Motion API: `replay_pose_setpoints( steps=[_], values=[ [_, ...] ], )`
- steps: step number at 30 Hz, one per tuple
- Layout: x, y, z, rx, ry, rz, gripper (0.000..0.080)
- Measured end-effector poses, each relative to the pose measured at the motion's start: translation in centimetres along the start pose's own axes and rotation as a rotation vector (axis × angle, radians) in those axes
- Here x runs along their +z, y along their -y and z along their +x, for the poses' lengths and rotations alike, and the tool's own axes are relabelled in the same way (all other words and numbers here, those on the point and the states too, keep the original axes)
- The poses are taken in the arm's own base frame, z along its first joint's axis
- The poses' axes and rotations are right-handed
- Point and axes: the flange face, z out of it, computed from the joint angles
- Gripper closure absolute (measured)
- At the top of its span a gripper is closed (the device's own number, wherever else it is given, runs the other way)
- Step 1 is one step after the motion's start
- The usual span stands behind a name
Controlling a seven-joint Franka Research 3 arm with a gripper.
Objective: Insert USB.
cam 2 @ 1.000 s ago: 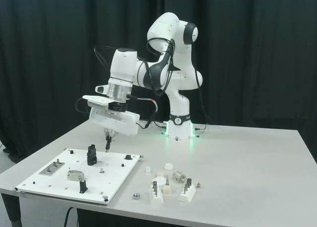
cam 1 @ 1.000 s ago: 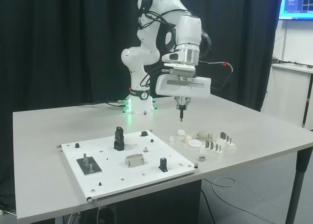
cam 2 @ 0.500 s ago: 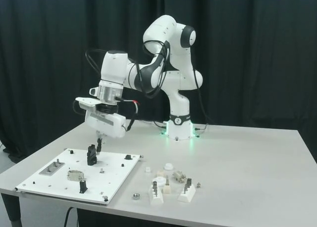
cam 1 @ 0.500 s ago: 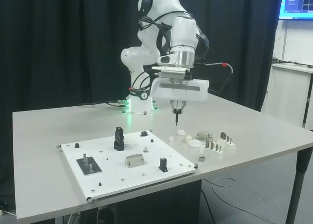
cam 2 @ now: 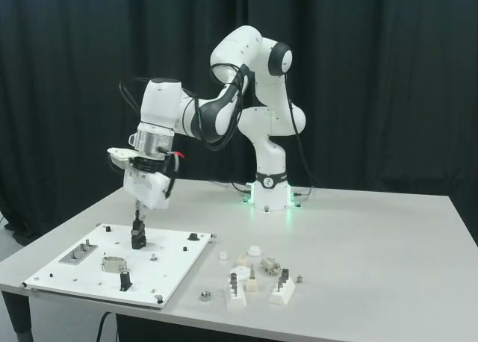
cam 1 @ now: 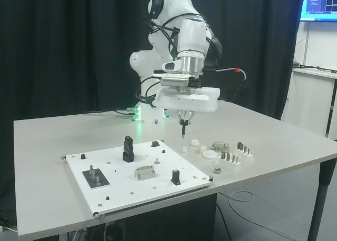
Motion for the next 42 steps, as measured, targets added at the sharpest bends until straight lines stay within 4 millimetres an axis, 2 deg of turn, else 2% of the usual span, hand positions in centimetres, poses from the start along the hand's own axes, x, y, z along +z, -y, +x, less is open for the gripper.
replay_pose_setpoints(
  steps=[7, 17, 29, 42],
  values=[
    [0.5, 0.7, 1.8, 0.115, -0.004, 0.008, 0.0742],
    [1.2, 1.9, 4.1, 0.170, 0.012, -0.022, 0.0742],
    [2.1, 2.8, 5.7, 0.165, 0.052, -0.081, 0.0742],
    [3.4, 3.1, 7.3, 0.289, 0.160, -0.104, 0.0742]
  ],
)
